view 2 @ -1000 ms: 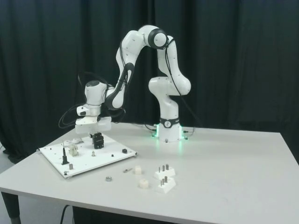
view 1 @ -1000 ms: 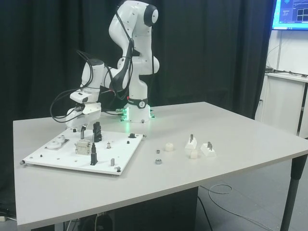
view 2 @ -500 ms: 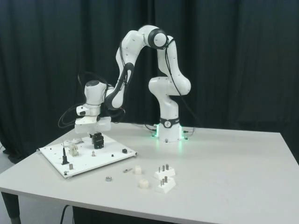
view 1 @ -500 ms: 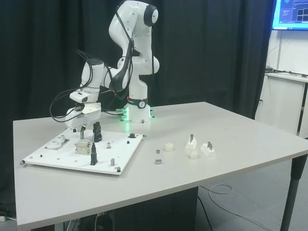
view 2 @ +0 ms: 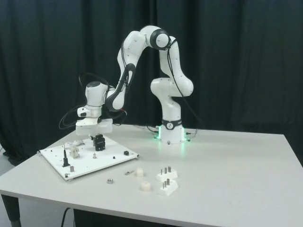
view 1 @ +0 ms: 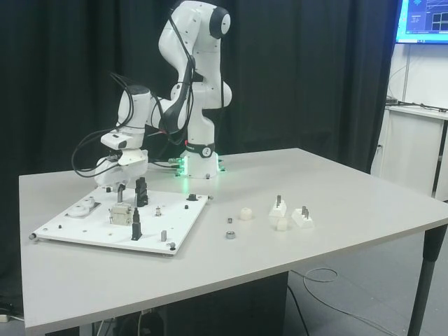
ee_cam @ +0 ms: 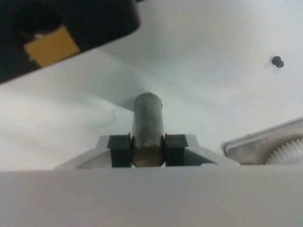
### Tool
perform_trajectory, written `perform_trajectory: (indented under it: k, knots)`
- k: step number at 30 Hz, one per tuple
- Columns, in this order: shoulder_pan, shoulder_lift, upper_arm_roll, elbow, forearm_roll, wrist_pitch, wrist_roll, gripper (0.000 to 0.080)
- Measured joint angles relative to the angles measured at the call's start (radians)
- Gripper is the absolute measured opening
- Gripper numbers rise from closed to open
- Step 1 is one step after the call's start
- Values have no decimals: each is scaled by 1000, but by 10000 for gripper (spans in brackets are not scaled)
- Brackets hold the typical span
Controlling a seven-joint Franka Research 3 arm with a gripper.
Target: Insert round peg 4.
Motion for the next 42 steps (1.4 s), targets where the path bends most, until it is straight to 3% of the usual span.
perform_trajectory:
  k: [42]
  knots:
    - [-6, 12, 4, 2, 28, 6, 0, 149]
